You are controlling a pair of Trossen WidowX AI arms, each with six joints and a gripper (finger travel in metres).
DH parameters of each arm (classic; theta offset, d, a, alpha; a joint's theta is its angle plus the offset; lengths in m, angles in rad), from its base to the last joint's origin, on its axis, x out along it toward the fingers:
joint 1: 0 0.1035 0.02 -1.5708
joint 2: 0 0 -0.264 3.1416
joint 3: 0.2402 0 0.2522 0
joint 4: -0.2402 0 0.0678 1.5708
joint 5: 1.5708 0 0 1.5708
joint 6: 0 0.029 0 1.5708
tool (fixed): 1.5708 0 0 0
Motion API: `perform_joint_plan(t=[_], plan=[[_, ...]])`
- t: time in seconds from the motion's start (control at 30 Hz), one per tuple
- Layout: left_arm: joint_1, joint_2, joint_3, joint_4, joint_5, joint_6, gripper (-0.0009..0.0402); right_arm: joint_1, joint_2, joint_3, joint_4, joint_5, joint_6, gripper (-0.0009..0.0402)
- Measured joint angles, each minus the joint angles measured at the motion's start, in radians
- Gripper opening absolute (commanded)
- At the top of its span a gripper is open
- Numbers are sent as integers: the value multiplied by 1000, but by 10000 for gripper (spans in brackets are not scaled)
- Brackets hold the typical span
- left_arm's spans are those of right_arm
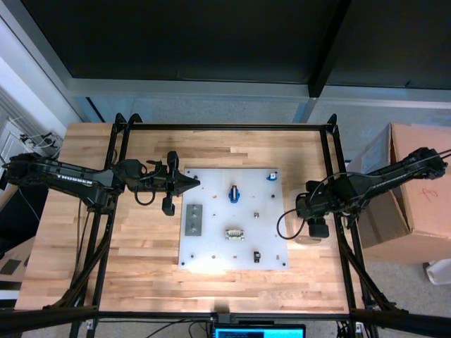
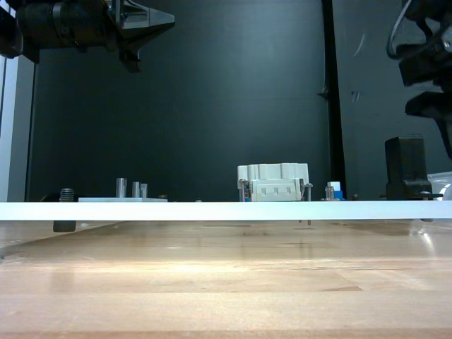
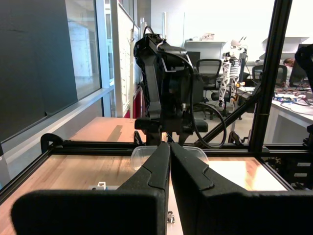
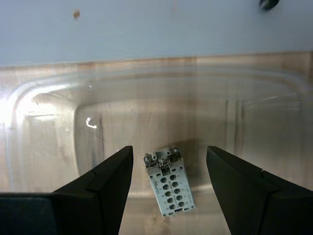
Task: Remove the HAN10E connector from the taskboard and place in the container
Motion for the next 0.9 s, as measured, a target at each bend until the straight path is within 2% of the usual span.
perform_joint_plan(t=[0.1, 0.17, 0.27, 0.37, 0.5, 0.53, 0.7, 0.8, 0.9], plan=[[0, 0, 0, 0, 0, 0, 0, -25, 0, 60, -16, 4, -36, 170], [0, 0, 0, 0, 0, 0, 0, -52, 0, 104, -16, 27, -63, 149], [0, 0, 0, 0, 0, 0, 0, -91, 0, 163, 23, 124, -86, 105], [0, 0, 0, 0, 0, 0, 0, -127, -4, 193, 137, 150, -151, 54], [0, 0, 0, 0, 0, 0, 0, -164, -9, 187, 390, 141, -248, -5], [0, 0, 0, 0, 0, 0, 0, -171, -9, 181, 444, 134, -265, 2], [0, 0, 0, 0, 0, 0, 0, -228, -5, 152, 688, 18, -327, 6], [0, 0, 0, 0, 0, 0, 0, -257, -3, 132, 805, -2, -373, -1], [0, 0, 0, 0, 0, 0, 0, -286, -3, 98, 952, -47, -399, 0]])
